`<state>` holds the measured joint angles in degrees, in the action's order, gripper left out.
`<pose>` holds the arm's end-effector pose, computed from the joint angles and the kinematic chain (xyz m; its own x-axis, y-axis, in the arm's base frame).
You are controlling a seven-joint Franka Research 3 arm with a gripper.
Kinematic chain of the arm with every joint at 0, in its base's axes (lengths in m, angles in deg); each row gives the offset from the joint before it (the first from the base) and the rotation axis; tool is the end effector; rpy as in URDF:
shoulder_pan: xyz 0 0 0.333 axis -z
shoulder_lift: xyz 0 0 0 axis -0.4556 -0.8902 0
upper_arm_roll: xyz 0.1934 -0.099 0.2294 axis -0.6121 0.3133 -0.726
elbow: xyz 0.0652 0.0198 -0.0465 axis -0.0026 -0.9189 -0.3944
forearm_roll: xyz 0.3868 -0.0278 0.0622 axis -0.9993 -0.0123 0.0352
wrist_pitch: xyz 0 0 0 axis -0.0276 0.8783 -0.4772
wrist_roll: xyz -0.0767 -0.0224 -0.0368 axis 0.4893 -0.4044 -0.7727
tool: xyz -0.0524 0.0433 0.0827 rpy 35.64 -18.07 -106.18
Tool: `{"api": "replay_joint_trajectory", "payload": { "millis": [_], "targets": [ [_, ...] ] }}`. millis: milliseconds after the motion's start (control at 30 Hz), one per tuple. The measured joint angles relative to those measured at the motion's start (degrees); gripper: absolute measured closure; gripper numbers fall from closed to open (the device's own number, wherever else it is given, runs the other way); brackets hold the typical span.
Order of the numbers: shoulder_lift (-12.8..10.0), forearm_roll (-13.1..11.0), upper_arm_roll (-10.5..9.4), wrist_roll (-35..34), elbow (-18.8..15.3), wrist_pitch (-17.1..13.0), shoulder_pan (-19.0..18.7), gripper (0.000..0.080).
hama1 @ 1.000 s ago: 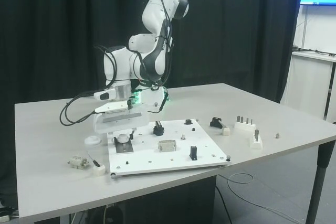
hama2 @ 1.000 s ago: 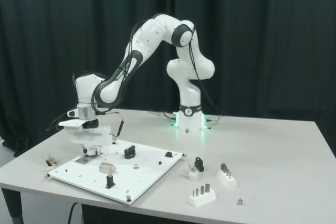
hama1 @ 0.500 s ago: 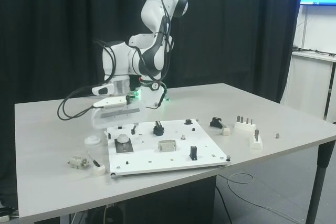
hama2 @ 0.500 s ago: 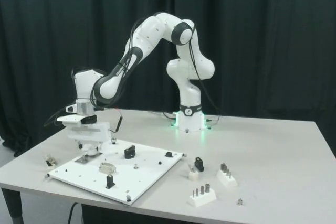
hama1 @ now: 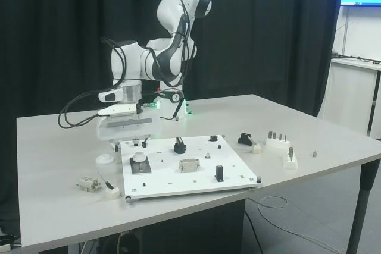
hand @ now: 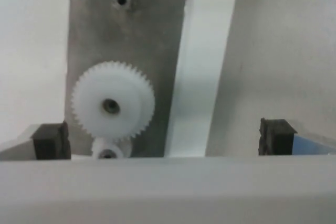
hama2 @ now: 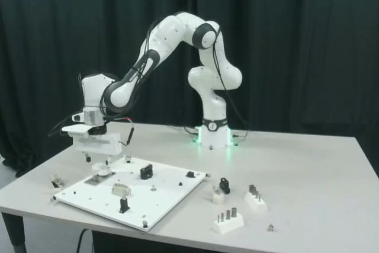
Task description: Insert medium gear.
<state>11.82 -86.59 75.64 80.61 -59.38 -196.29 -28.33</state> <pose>0.4840 -0.3709 0.2447 0.6353 -0.7710 0.0446 -0.7682 -0.6368 -0.0663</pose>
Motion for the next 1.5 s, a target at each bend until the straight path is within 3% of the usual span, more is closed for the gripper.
{"api": "replay_joint_trajectory", "payload": {
  "millis": [633,1500],
  "targets": [
    [-0.5,0.0,0.47,-2.6,-0.2,-1.6,0.2,0.0003],
    [-2.2,-0.8,-0.37,-3.1,-0.1,-5.4,0.2,0.0003]
  ]
}}
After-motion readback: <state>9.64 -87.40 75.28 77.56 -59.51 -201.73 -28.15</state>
